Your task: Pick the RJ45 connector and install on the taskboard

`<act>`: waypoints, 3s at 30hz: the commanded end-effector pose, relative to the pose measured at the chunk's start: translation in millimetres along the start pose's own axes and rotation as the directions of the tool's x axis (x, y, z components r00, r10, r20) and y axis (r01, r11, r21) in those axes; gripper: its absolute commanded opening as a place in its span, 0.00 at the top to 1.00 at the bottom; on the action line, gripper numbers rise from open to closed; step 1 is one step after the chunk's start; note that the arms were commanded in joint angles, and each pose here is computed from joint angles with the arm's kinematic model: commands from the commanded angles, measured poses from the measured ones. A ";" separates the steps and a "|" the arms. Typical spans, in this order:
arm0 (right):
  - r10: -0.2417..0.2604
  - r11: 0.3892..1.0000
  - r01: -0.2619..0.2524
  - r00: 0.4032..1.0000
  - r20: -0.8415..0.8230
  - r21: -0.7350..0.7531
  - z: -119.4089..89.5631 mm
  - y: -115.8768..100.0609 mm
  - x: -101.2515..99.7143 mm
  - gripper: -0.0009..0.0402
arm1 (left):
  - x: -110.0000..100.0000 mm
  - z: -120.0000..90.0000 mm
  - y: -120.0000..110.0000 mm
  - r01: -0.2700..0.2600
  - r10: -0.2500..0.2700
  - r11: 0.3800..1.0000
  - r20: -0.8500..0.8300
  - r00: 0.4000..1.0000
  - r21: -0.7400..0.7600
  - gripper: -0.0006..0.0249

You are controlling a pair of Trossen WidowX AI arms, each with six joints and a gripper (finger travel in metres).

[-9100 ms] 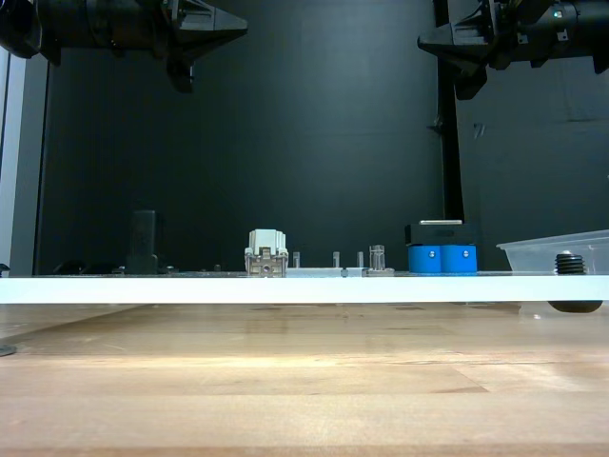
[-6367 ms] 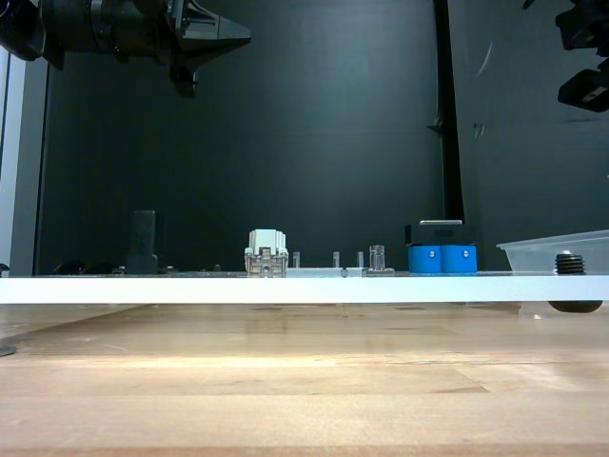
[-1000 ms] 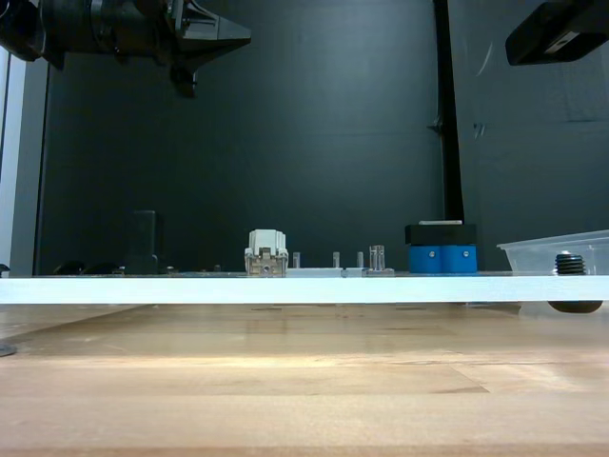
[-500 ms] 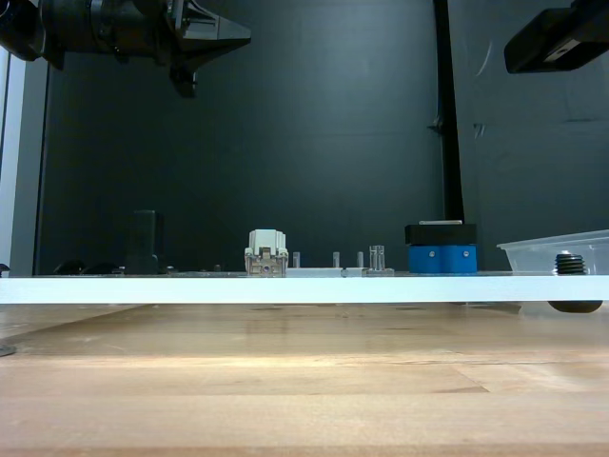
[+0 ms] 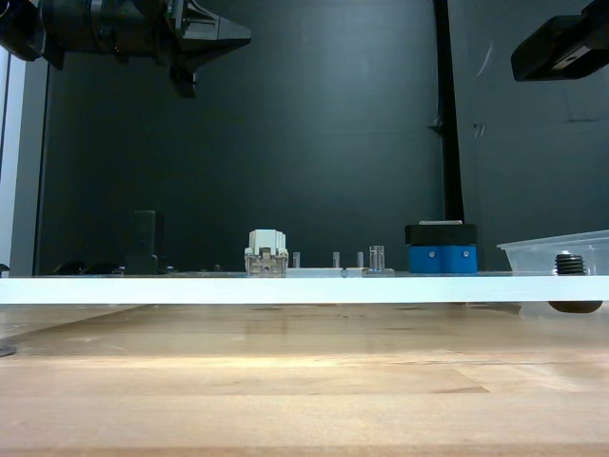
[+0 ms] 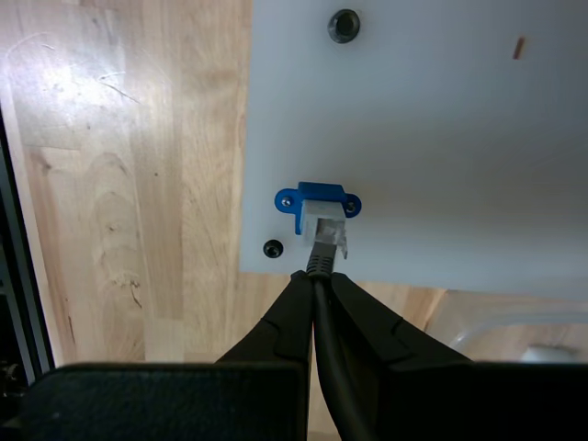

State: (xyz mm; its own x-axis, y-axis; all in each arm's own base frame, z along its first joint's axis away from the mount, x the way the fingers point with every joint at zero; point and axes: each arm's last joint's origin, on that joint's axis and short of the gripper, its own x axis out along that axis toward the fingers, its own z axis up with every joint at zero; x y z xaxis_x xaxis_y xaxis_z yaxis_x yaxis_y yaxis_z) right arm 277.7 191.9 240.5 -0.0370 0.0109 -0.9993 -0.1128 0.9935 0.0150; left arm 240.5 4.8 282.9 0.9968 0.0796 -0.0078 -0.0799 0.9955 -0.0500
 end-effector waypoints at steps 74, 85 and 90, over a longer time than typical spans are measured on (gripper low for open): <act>0.016 1.000 -0.016 0.999 0.036 -0.010 -9.7 -0.5 -11.7 0.98 | 0.0 0.1 0.0 0.000 0.000 1.000 0.000 1.000 0.000 0.98; 0.162 0.986 -0.165 0.982 0.093 0.017 -18.4 -16.0 -59.2 0.98 | 0.0 0.1 0.0 0.000 0.000 1.000 0.000 1.000 0.000 0.98; 0.155 0.987 -0.157 0.985 0.081 0.026 -20.6 -19.4 -65.8 0.98 | 0.0 0.1 0.0 0.000 0.000 1.000 0.000 1.000 0.000 0.98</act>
State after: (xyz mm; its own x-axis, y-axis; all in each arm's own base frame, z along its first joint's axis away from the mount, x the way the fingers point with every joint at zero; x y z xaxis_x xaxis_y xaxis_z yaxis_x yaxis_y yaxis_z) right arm 262.3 169.7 305.0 0.0253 0.1668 -0.9857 -0.0790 0.9832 0.1644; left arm 240.5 4.7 282.9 0.9968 0.0793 -0.0078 -0.0796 0.9956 -0.0500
